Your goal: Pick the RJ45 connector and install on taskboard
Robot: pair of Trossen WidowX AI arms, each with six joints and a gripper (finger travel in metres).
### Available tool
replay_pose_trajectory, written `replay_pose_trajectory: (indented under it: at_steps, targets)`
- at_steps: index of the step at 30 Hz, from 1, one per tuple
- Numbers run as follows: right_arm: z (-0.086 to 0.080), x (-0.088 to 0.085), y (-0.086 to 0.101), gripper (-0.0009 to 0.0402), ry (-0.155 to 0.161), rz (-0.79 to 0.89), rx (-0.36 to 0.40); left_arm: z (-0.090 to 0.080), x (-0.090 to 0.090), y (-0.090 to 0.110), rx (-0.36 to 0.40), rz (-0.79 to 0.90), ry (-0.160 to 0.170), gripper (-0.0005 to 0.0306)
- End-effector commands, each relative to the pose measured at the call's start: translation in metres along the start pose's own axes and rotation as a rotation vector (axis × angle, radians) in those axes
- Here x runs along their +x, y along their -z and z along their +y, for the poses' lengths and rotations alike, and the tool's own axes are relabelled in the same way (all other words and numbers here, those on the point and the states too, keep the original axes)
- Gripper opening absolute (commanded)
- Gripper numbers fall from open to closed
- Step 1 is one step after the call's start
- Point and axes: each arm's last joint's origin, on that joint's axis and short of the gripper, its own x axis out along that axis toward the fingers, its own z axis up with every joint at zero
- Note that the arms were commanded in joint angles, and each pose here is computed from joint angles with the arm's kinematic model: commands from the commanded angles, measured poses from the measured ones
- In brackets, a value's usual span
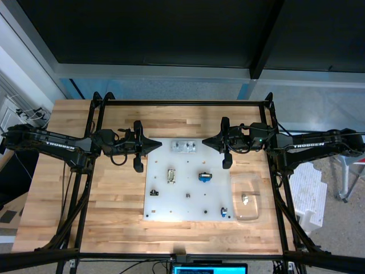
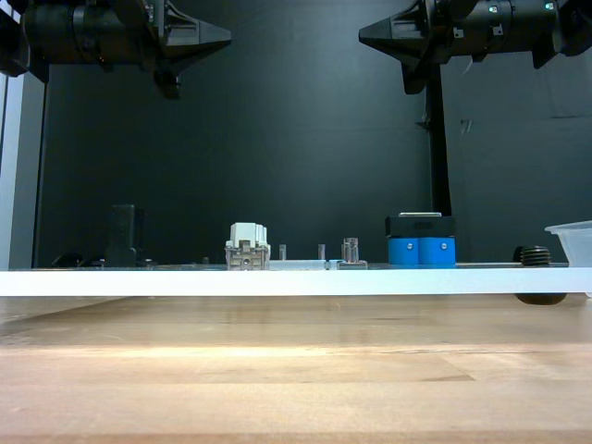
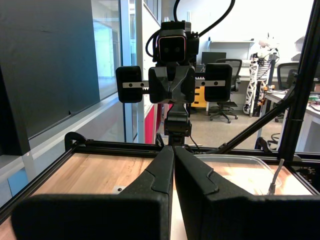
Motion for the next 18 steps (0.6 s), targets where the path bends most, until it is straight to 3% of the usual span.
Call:
replay_pose_trajectory:
  at_steps: [1, 18]
  targets:
    - [0.0001, 0.0001, -0.0001, 0.0, 0.0, 0.0, -0.008, 0.0001, 0.0, -0.0001, 0.0, 0.0, 0.0, 0.0]
    - [0.0003, 0.0004, -0.0021, 0.0, -0.001, -0.007, -0.009, 0.0001, 0.0, -0.0002, 0.0, -0.001, 0.0, 0.0]
